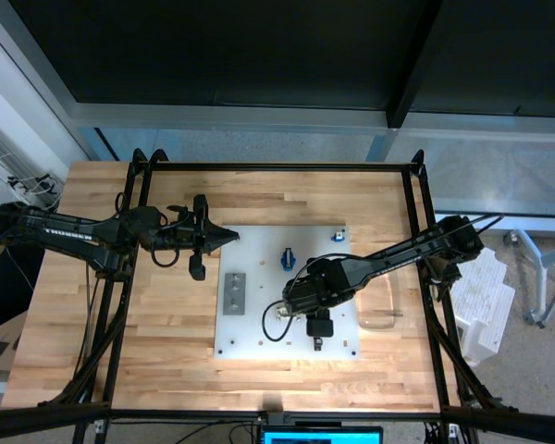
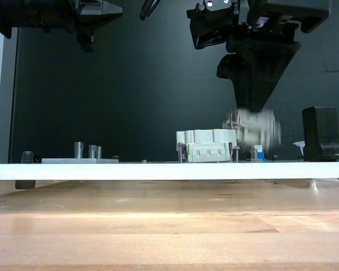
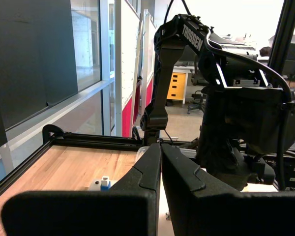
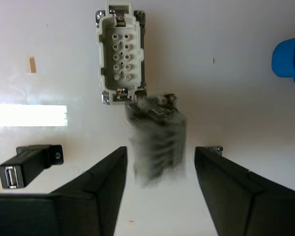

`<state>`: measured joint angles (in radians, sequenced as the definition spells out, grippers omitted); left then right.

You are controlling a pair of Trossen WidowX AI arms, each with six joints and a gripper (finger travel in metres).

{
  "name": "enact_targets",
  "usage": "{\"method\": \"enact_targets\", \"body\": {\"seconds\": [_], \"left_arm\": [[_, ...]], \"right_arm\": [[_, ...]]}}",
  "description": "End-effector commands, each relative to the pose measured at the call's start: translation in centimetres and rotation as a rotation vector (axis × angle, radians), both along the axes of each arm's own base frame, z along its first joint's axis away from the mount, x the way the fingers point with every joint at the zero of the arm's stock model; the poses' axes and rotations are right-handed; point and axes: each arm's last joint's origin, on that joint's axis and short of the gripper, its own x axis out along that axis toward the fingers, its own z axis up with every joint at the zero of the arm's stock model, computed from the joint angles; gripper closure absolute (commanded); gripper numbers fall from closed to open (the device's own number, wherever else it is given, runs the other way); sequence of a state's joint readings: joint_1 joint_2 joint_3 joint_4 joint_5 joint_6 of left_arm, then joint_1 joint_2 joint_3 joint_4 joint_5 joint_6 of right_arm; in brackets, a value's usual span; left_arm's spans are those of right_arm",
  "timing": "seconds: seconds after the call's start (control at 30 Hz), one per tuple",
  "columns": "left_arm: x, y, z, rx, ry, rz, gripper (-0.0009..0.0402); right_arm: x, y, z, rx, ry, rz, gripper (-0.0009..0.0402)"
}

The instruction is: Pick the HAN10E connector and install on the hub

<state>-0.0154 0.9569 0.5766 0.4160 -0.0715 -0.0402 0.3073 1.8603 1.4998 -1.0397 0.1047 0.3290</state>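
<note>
The hub [image 4: 120, 56], a grey metal housing with a beige pin insert, lies on the white board [image 4: 246, 98]; in the low view the hub [image 2: 206, 145] stands mid-board. The HAN10E connector [image 4: 156, 142] shows as a pale grey blur just beside the hub's near end, between my right gripper's [image 4: 161, 153] open fingers, with a gap on each side. In the low view the connector [image 2: 254, 127] is smeared just below the right gripper [image 2: 254, 104], above the board. My left gripper [image 1: 224, 236] hovers at the board's far-left corner, fingers [image 3: 150, 169] pressed together, holding nothing.
A blue upright piece [image 1: 288, 258] and a grey block with two holes [image 1: 234, 293] stand on the board [image 1: 259, 338]. A small black part [image 4: 29, 162] lies near the right gripper. A clear container [image 1: 388, 305] sits right of the board.
</note>
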Motion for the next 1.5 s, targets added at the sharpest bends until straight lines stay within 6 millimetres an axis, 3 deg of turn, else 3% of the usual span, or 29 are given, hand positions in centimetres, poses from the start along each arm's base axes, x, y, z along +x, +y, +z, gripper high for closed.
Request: {"method": "enact_targets", "body": {"seconds": [0.03, 0.27, 0.8, 1.2, 1.5], "left_arm": [[0.01, 0.01, 0.0, 0.0, 0.0, 0.0, 0.0393], [0.01, 0.01, 0.0, 0.0, 0.0, 0.0, 0.0393], [0.01, 0.0, 0.0, 0.0, 0.0, 0.0, 0.0393], [0.01, 0.01, 0.0, 0.0, 0.0, 0.0, 0.0393], [0.01, 0.01, 0.0, 0.0, 0.0, 0.0, 0.0393]], "right_arm": [[0.11, -0.01, -0.49, -0.004, 0.016, -0.006, 0.0157], [0.49, 0.08, -0.56, 0.006, -0.014, -0.009, 0.0117], [0.7, 0.13, -0.5, 0.018, -0.039, -0.044, 0.0131], [0.44, -0.15, -0.3, 0.057, -0.075, -0.524, 0.0139], [0.48, -0.15, -0.38, 0.06, -0.075, -0.537, 0.0139]]}}
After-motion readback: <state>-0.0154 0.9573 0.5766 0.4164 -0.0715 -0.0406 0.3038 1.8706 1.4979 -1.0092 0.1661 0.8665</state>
